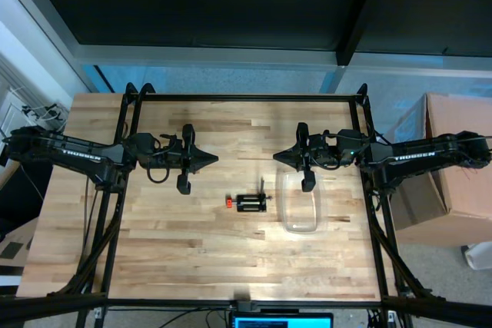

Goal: Remove the USB-C connector from the USB-C receptacle and place in the container

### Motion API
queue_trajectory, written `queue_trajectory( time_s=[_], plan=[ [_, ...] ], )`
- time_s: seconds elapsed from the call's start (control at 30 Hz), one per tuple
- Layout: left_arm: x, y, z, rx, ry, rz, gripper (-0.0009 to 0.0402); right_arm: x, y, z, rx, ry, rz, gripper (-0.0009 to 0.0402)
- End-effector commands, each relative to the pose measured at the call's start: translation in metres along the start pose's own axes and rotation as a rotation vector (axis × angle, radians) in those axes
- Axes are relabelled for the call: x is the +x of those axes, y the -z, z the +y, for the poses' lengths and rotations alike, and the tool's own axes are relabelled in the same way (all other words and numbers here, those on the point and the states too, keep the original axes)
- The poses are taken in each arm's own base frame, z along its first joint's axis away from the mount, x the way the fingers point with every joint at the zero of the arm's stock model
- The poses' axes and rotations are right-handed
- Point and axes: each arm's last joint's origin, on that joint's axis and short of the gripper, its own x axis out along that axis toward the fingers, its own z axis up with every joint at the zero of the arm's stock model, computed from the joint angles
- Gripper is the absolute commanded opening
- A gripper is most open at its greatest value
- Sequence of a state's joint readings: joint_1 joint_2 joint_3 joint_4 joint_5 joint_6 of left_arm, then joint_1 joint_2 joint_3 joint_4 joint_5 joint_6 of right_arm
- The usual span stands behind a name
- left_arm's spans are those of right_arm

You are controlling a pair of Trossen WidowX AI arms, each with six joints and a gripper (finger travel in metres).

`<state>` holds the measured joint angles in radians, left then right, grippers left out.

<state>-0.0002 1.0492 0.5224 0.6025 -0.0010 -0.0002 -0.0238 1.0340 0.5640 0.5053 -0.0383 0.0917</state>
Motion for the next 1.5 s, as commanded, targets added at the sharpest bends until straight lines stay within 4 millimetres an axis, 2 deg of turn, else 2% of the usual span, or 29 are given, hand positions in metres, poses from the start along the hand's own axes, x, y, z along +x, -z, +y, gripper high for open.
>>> queue_trajectory(
  time_s=[0.03,0.53,0.63,0.9,1.07,1.5],
  plan=[
    [0.0,0.0,0.0,0.0,0.0,0.0,0.0,0.0,0.0,0.0,0.0,0.0,-0.001,0.0],
    [0.0,0.0,0.0,0.0,0.0,0.0,0.0,0.0,0.0,0.0,0.004,0.0,-0.001,0.0],
    [0.0,0.0,0.0,0.0,0.0,0.0,0.0,0.001,-0.002,0.002,0.008,-0.046,0.011,0.0],
    [0.0,0.0,0.0,0.0,0.0,0.0,0.0,0.008,-0.02,0.005,-0.016,0.004,0.316,0.0],
    [0.0,0.0,0.0,0.0,0.0,0.0,0.0,0.01,-0.027,0.015,-0.056,0.032,0.538,0.0],
    [0.0,0.0,0.0,0.0,0.0,0.0,0.0,0.027,-0.025,0.045,-0.131,0.061,1.016,0.0]
  ],
)
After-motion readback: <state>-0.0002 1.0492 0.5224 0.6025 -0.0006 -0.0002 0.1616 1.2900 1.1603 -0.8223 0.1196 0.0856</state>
